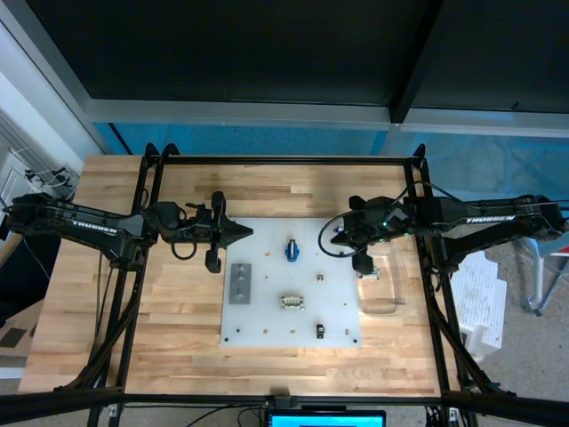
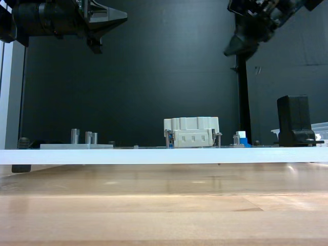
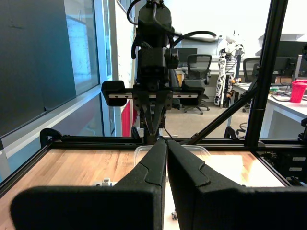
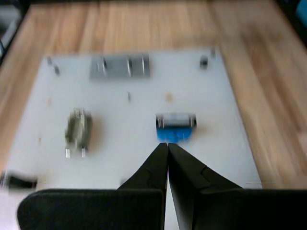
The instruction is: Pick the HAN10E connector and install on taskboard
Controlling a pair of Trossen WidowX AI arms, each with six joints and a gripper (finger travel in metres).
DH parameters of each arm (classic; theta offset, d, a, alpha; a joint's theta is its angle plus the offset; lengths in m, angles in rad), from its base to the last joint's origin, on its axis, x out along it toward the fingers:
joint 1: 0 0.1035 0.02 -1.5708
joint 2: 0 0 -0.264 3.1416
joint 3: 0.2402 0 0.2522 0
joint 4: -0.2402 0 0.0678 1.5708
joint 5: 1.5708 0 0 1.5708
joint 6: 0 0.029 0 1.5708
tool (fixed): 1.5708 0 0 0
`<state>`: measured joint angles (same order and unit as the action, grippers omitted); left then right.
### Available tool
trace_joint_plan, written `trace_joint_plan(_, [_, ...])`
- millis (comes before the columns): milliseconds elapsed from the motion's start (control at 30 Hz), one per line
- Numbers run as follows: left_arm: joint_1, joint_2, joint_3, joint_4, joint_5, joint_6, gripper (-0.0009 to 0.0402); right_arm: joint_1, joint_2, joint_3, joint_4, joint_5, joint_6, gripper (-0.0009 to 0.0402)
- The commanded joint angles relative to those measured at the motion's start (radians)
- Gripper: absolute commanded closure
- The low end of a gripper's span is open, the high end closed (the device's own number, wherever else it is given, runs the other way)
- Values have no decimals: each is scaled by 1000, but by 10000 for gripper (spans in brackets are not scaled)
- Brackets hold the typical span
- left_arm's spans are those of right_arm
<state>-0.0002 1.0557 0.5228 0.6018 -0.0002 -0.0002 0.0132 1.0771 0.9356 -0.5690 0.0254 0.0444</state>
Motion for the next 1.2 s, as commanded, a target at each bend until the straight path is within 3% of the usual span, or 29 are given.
trace_joint_plan(33, [0,0,0,0,0,0,392,2,1,38,-148,0,10,393])
trace_joint_plan(533, [0,0,0,0,0,0,392,12,26,113,-612,-3,42,393])
trace_joint_plan(800, [0,0,0,0,0,0,392,27,45,113,-693,-3,87,389])
trace_joint_plan(967, [0,0,0,0,0,0,392,66,108,112,-724,0,109,348])
trace_joint_plan(1200, [0,0,0,0,0,0,392,109,164,112,-679,11,131,249])
